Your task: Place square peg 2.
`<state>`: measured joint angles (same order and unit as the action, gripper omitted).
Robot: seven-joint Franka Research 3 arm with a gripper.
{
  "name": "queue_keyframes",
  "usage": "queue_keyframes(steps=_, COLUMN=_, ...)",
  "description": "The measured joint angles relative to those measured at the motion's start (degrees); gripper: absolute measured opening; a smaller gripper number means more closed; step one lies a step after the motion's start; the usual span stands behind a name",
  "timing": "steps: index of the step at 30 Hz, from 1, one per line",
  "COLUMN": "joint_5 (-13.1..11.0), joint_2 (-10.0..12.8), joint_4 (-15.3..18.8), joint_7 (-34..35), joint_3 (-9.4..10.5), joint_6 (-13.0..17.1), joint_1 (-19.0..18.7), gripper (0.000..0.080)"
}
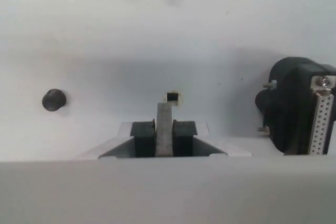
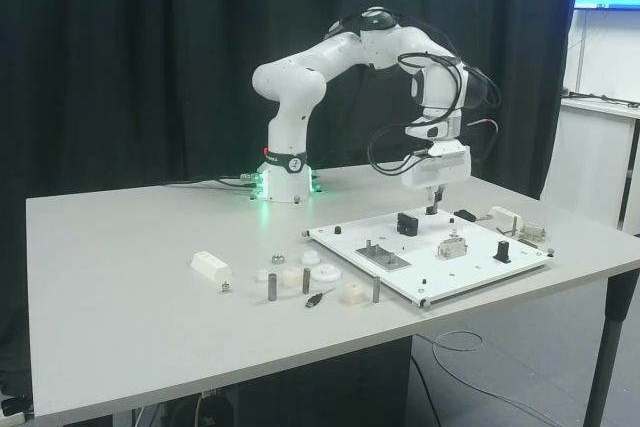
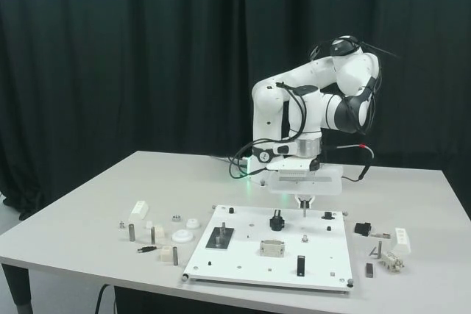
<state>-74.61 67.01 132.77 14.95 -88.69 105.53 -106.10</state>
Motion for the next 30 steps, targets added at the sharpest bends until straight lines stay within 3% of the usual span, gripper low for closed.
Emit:
queue_keyframes(steps=16, joint_5=4.7, joint_2=0.1, joint_4=0.0, joint_7=-3.6, joint_3=-2.8, joint_6=4.6, joint_1=2.1, gripper=0.0065)
queue_keyframes(steps=24, joint_5=7.8, joint_2=0.1, joint_4=0.0, joint_7=-9.1, joint_3=-4.83, joint_6=5.1, joint_1=5.8, gripper=0.0065)
queue_keyframes(steps=30, joint_5=8.5, joint_2=0.1, joint_4=0.1, joint_7=-14.2, joint_3=-5.79, joint_6=5.1, joint_1=9.5, gripper=0.0065)
